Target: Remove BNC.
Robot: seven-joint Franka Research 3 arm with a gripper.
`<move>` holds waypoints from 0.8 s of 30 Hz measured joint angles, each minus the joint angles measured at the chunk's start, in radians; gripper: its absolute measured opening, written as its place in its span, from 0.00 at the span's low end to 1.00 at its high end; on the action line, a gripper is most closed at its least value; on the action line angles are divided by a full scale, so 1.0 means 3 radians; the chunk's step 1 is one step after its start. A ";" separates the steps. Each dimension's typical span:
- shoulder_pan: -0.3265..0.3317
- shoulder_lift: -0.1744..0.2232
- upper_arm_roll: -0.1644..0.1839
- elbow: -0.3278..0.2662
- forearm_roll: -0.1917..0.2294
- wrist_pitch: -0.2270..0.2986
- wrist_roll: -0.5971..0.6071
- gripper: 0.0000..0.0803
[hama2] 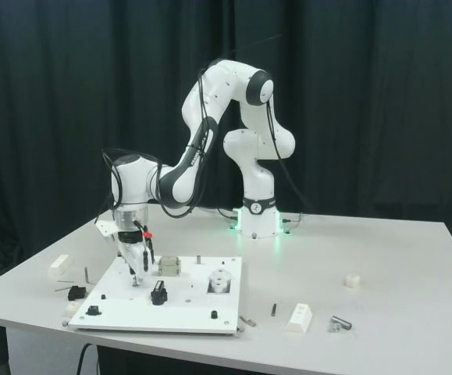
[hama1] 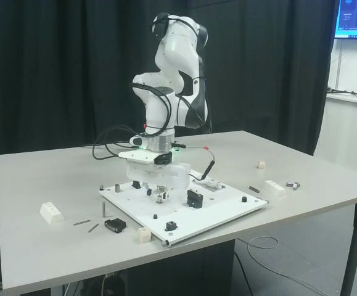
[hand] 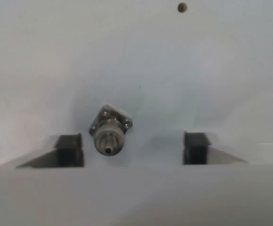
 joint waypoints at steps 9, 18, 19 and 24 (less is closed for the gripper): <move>-0.0026 0.0028 0.0064 0.0018 0.0093 0.0040 -0.0100 0.73; -0.0030 0.0031 0.0069 0.0024 0.0103 0.0041 -0.0193 0.16; -0.0031 0.0030 0.0069 0.0024 0.0103 0.0040 -0.0214 0.16; -0.0031 0.0028 0.0069 0.0024 0.0102 0.0036 -0.0303 0.16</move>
